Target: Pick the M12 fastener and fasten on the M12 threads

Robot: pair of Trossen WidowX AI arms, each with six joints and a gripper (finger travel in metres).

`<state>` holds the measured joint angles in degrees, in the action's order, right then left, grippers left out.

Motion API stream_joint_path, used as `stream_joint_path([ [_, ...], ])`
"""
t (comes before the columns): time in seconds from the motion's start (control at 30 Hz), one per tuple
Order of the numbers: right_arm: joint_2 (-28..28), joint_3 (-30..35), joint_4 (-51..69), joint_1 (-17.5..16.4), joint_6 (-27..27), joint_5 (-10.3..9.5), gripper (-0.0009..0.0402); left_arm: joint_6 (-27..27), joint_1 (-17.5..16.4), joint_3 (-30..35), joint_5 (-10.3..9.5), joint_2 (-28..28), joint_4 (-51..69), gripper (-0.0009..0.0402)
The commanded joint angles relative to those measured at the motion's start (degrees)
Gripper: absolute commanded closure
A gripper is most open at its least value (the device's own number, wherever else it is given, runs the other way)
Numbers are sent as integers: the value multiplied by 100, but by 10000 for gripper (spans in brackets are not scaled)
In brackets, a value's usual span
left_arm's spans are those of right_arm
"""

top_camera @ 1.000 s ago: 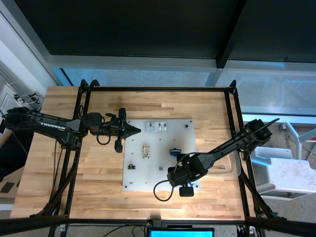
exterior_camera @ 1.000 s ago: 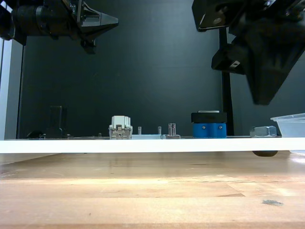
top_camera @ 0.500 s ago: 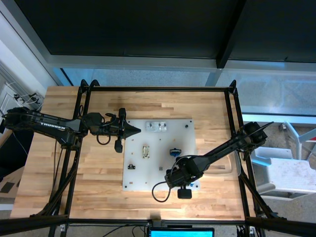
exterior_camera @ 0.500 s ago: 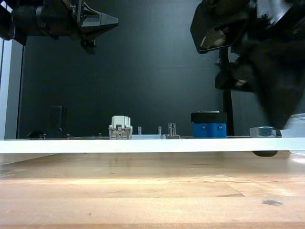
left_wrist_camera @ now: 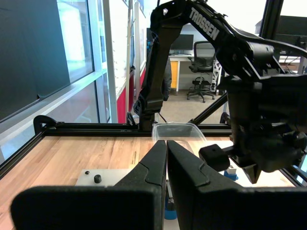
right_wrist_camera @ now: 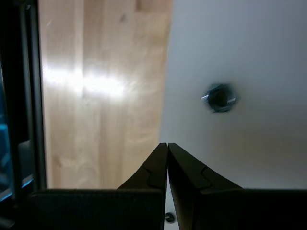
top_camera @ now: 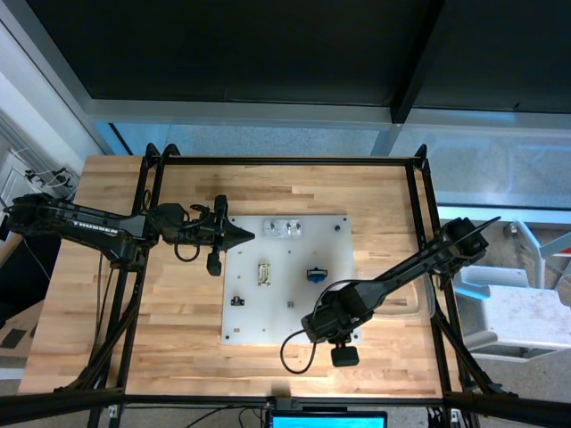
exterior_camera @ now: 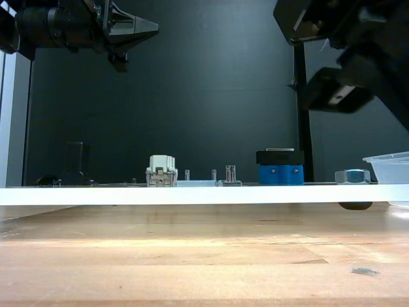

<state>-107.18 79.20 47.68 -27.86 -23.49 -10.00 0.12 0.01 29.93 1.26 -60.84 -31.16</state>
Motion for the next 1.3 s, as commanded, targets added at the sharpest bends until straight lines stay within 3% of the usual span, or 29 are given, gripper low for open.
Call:
stream_joint_path([
  [0.03,74,2,11,9,-9,101,393,-2,0,2,0,-2,0,393],
  [0.23,192,2,35,11,-4,173,393,-2,0,2,0,-2,-2,393],
  [0.3,289,2,76,11,-9,378,393,-2,0,2,0,-2,-2,393],
  [0.43,402,0,151,13,-22,979,393,-2,0,2,0,-2,-2,393],
  [0.57,315,-83,83,22,-26,1344,393,-2,-2,2,0,-2,0,393],
  [0.7,61,-140,-20,22,-79,1353,393,-2,-2,2,0,-2,-2,393],
  [0.87,-138,-138,-210,7,-162,1502,393,-2,0,2,0,-2,-2,393],
  [1.1,-192,-138,-345,-9,-179,1486,393,-2,0,2,0,-2,-2,393],
  [1.3,-212,-138,-367,-20,-184,1309,393,-2,0,2,0,-2,-2,393],
])
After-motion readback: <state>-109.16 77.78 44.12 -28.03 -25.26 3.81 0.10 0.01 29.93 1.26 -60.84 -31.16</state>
